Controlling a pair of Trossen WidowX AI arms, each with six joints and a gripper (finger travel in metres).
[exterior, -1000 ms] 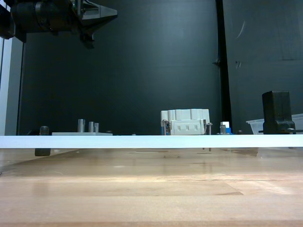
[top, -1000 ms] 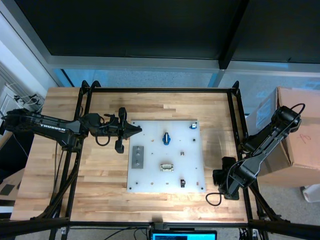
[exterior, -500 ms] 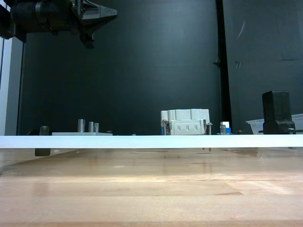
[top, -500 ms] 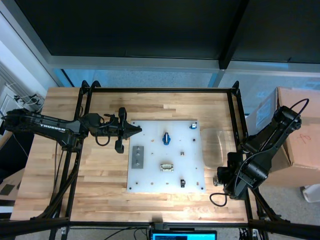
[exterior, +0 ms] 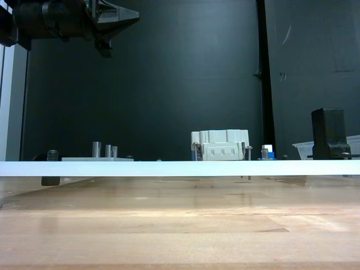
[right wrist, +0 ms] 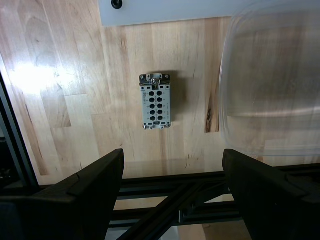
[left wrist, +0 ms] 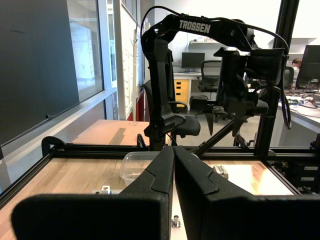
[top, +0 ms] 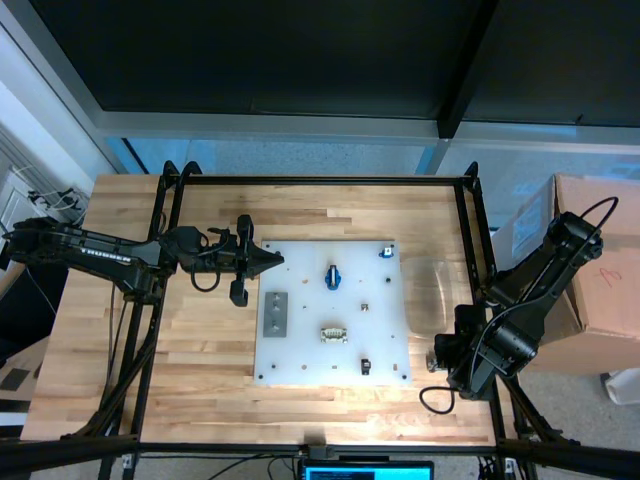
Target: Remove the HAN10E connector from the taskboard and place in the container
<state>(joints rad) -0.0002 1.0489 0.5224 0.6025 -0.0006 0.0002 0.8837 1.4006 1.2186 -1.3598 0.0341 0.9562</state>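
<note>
The HAN10E connector (right wrist: 156,101), a pale block with two rows of pin holes, lies free and flat on the wood table, clear of the white taskboard (top: 300,300) and beside the clear plastic container (right wrist: 270,85). My right gripper (right wrist: 172,152) hangs open above it, fingers (right wrist: 95,180) apart, nothing held. In the high view the right gripper (top: 446,354) is off the board's right edge, near the container (top: 432,290). A pale mating housing (top: 334,335) stays on the board (exterior: 220,145). My left gripper (top: 272,258) is shut and empty at the board's far left corner, raised (exterior: 126,17).
The board carries a grey block (top: 274,312), a blue part (top: 333,277) and a small black part (top: 366,366). A black frame rail (top: 478,260) runs along the table's right side. A cardboard box (top: 590,270) stands off the table's right.
The right arm has shifted slightly to the right and its elbow has lifted, uncovering the clear container in the high view. The left arm and the board parts have not moved.
</note>
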